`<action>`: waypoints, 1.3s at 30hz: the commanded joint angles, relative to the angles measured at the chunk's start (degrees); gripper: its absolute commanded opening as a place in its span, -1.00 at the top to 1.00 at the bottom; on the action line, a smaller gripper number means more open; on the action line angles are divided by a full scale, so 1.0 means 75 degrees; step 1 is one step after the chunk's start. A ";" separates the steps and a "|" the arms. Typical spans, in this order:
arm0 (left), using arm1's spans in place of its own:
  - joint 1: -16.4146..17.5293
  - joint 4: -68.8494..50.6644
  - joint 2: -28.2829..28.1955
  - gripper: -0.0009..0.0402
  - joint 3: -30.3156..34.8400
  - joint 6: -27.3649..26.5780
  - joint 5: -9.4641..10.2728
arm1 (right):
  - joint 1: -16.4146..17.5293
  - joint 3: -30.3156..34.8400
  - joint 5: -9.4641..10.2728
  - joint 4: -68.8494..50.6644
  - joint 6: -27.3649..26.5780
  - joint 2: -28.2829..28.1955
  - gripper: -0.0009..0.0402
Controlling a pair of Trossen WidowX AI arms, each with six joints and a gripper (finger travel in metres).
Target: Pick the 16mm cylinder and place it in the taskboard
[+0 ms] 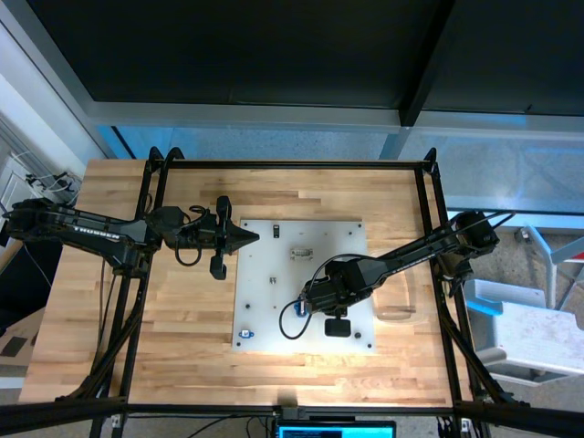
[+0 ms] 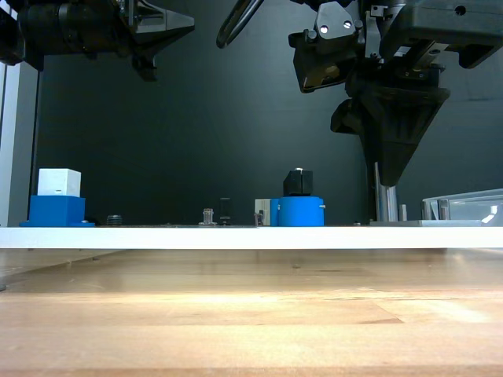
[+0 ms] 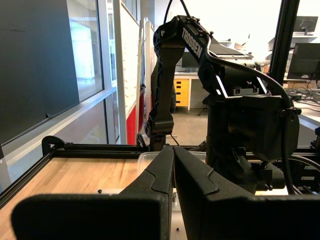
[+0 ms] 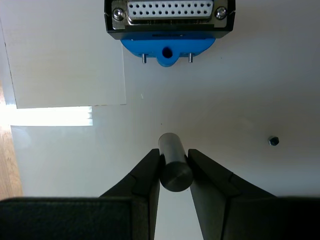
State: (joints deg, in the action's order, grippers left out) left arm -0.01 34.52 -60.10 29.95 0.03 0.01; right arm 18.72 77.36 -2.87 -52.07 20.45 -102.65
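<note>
Wooden table [image 1: 182,347], white taskboard [image 1: 274,246]: cyl. in right jaws

16mm cylinder [image 4: 175,162] upright betw. right gripper [image 4: 173,154] fingers, clamped both sides, over board's near half. Just beyond: D-sub connector [image 4: 169,15] on blue fitting [image 4: 167,50]; hex screw [image 4: 273,141] nearby. Empty left gripper [image 3: 173,148] pressed closed above board's left edge.

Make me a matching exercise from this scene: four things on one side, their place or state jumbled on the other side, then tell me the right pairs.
Things:
1. left gripper
2. right gripper
3. 16mm cylinder
4. pin connector

Places or states:
A. sits on a blue mount on the taskboard
B. grey, upright, clamped in a gripper
C. shut on nothing, raised at the board's left edge
D. shut on the cylinder, over the board's near right part

Pairs: 1-C, 2-D, 3-B, 4-A
</note>
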 commanded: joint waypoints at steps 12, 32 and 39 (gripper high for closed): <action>0.0000 0.0000 0.0000 0.96 0.0000 0.0003 -0.0003 | 0.0009 -0.0003 -0.0003 -0.0006 0.0000 -0.0003 0.84; 0.0000 0.0000 0.0000 0.96 0.0000 0.0003 -0.0003 | 0.0006 -0.0181 -0.0003 0.0248 0.0003 -0.0003 0.84; 0.0000 0.0000 0.0000 0.96 0.0000 0.0003 -0.0003 | 0.0006 -0.0233 -0.0003 0.0291 0.0003 -0.0003 0.84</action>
State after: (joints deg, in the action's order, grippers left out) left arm -0.01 34.52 -60.10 29.95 0.03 -0.01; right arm 18.76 75.75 -2.90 -50.04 20.45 -102.69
